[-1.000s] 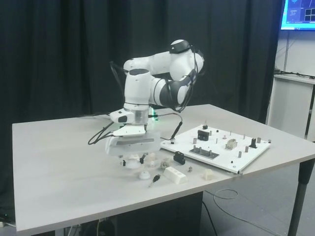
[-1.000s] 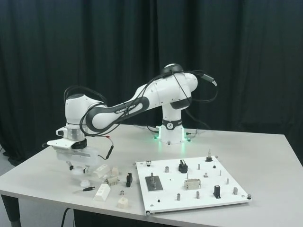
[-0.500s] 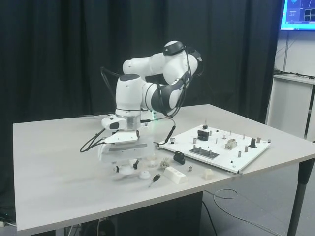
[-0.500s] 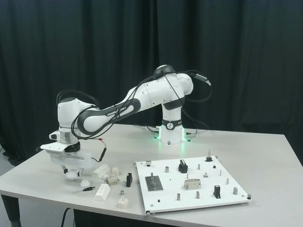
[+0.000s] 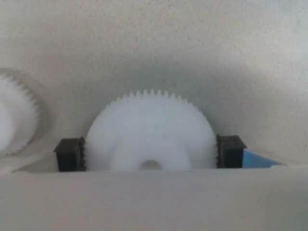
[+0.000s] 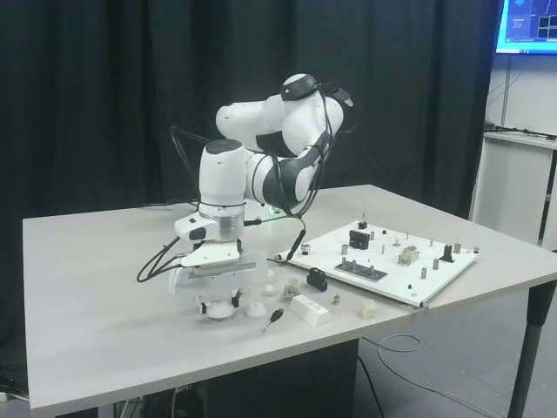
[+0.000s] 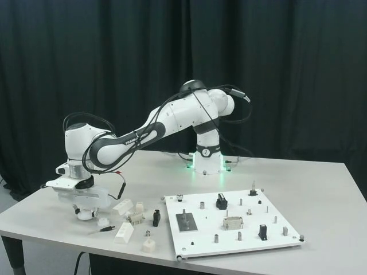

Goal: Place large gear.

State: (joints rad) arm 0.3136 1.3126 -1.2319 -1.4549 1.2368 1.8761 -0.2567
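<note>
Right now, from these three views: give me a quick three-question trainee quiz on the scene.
1. True or false: the gripper has the large gear between its black fingers.
2. Where does the white board with pegs lie relative to the gripper? A) directly under it B) off to the side, well apart C) on top of it
3. Fill in: a second toothed white part shows at the wrist picture's ____.

Key: 1 true; 2 B; 3 edge.
</note>
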